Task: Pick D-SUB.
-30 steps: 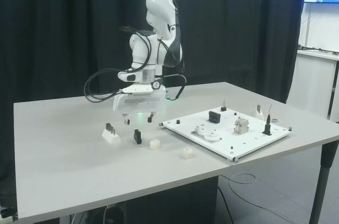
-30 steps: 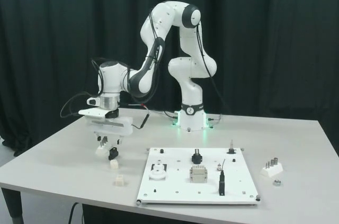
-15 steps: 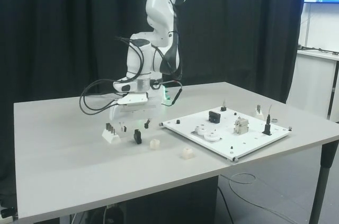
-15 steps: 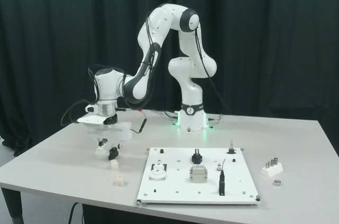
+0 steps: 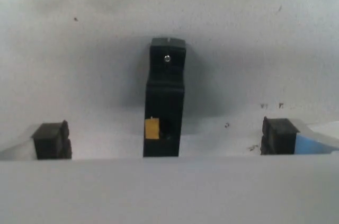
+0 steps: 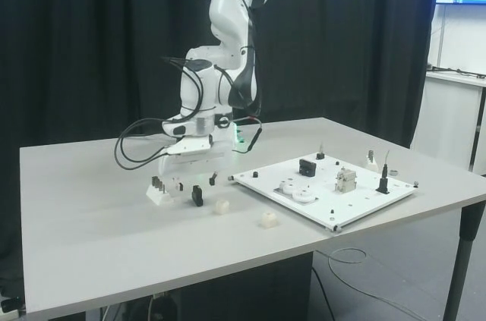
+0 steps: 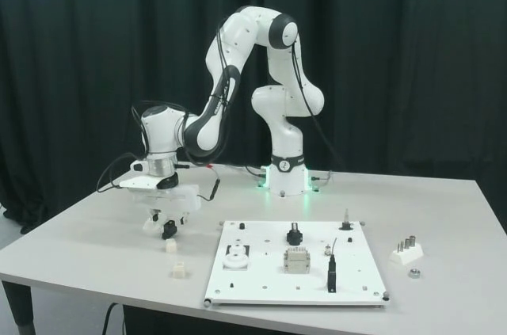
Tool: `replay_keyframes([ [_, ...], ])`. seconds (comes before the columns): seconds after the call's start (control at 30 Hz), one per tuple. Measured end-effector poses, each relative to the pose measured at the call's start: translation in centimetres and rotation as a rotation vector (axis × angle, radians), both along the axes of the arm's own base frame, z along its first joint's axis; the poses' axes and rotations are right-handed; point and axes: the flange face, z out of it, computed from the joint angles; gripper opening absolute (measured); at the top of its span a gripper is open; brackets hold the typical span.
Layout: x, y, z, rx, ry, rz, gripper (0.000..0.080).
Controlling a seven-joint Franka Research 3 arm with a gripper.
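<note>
In the wrist view the gripper (image 5: 164, 142) has its 2 black fingertips (image 5: 52, 140) spread wide apart, 1 near the lower left of the frame and the other at the lower right, with bare grey table (image 5: 238, 38) between each tip and the part. Neither tip touches anything; nothing is held. The D-SUB (image 5: 165, 99), a black upright block with a small screw near its upper end, stands at the centre of that frame, midway between the 2 tips and apart from both.

In the first room view the gripper (image 6: 190, 181) hangs low at centre left of the frame, just above the table (image 6: 91, 222), with the D-SUB (image 6: 197, 196) directly beneath it. A white holder (image 6: 159, 191) with black pins sits just left of the part, and 2 small white blocks (image 6: 221, 206) lie to its right. The white board (image 6: 326, 188) with mounted parts fills the right centre.

In the second room view the gripper (image 7: 165, 218) and the D-SUB (image 7: 168, 230) appear at centre left, left of the board (image 7: 297, 272).
</note>
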Motion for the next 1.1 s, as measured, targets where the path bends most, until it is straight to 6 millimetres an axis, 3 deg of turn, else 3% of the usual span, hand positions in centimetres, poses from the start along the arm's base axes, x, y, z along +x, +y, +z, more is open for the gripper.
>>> replay_keyframes([
  [1.1, -0.4, 0.2, -1.2, -0.029, -0.035, -0.053, 0.0800],
])
